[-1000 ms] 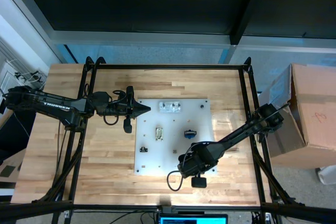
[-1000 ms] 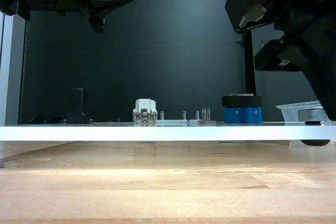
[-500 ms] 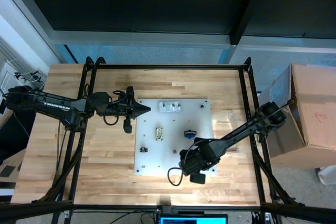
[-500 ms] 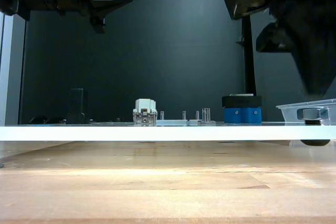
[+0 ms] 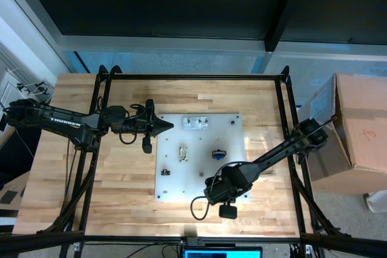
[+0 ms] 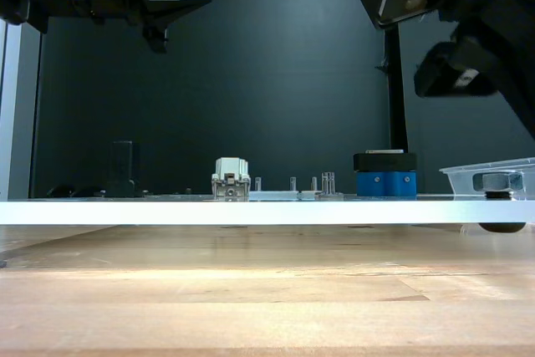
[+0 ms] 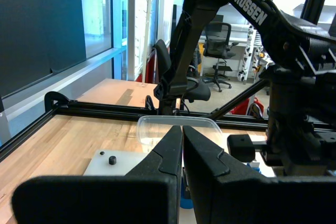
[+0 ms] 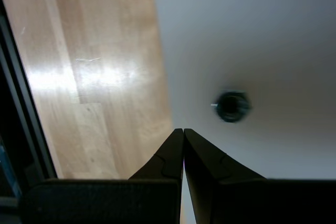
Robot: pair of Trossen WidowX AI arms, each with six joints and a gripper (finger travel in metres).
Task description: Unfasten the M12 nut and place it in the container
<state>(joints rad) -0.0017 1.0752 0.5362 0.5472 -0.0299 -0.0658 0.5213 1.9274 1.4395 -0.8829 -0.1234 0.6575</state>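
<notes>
nut [image 6: 499, 181], silver m12 hex: seated on top of its black stud [image 6: 501, 196], toward 5 o'clock on the white board [image 5: 199, 170]. nothing grips it. in the low view it stands in front of the clear container [image 6: 465, 174], not inside it. the right wrist view looks down on it: dark centre, level, on the board, apart from the fingertips.

right gripper [image 8: 184, 131]: fingers clenched tip to tip, nothing between them. it hangs above the board's near edge, between 5 and 6 o'clock in the high view, pointing down at the line where the board meets the worktop [image 5: 121, 173]. the arm runs back toward 3 o'clock. in the low view it is well above the nut.

left gripper [image 7: 182, 129]: fingers pressed together, empty. it is held high over the board's 10 o'clock edge, level, pointing toward 3 o'clock. its wrist view looks across the board to the clear container and the right arm behind it.

other items on the board: white connector [image 6: 231, 180] near centre, blue block [image 6: 384, 175] with a black top toward 3 o'clock of centre. cardboard box [image 5: 357, 131] stands off the worktop at 3 o'clock.
</notes>
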